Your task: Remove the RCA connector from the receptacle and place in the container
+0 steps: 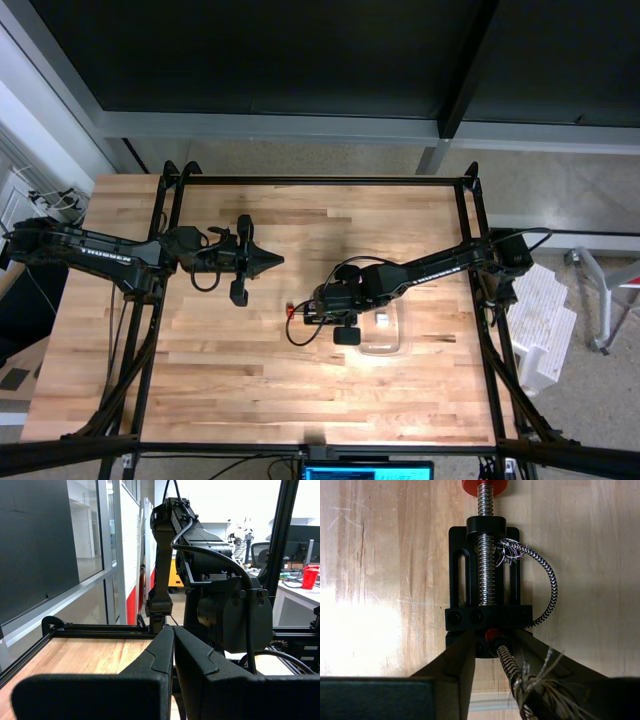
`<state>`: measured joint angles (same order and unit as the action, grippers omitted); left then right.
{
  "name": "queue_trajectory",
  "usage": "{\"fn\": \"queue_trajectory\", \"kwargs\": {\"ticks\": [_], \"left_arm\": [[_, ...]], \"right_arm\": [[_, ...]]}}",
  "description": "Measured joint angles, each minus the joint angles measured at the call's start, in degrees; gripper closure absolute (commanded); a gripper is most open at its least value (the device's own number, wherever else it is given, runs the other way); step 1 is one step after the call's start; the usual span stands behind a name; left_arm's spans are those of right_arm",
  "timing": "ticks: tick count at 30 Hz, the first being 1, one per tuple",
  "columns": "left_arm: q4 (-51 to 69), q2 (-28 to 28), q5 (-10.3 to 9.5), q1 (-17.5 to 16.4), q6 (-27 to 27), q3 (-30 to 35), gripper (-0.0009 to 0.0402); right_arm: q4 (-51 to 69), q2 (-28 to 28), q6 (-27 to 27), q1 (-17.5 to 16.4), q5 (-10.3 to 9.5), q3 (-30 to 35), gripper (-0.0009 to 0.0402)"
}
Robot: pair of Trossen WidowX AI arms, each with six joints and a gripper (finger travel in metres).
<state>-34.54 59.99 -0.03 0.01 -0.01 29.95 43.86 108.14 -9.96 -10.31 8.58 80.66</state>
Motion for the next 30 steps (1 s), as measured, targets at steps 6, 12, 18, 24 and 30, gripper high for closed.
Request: {"fn": "queue_trajectory", "kwargs": {"ticks": [6, 12, 18, 24, 30], "left_arm": [[0.02, 0.00, -0.02, 0.00, 0.02, -0.02, 0.0393], [0.00, 0.00, -0.02, 0.00, 0.00, 0.00, 0.0393], [0.00, 0.00, 0.00, 0.00, 0.02, -0.02, 0.0393], [0.00, 0.00, 0.00, 0.00, 0.00, 0.00, 0.0393], [0.00, 0.00, 0.00, 0.00, 0.00, -0.02, 0.0393]], "right_arm": [[-0.04, 0.00, 0.00, 0.07, 0.00, 0.00, 0.0349], [-0.04, 0.00, 0.00, 0.09, 0.02, 0.00, 0.0379], [-0.04, 0.00, 0.00, 0.09, 0.02, 0.00, 0.0392], [-0.04, -0.07, 0.00, 0.11, 0.00, 0.00, 0.0391], [0.20, -0.98, -0.02, 0.13, -0.15, 0.04, 0.0392]]}}
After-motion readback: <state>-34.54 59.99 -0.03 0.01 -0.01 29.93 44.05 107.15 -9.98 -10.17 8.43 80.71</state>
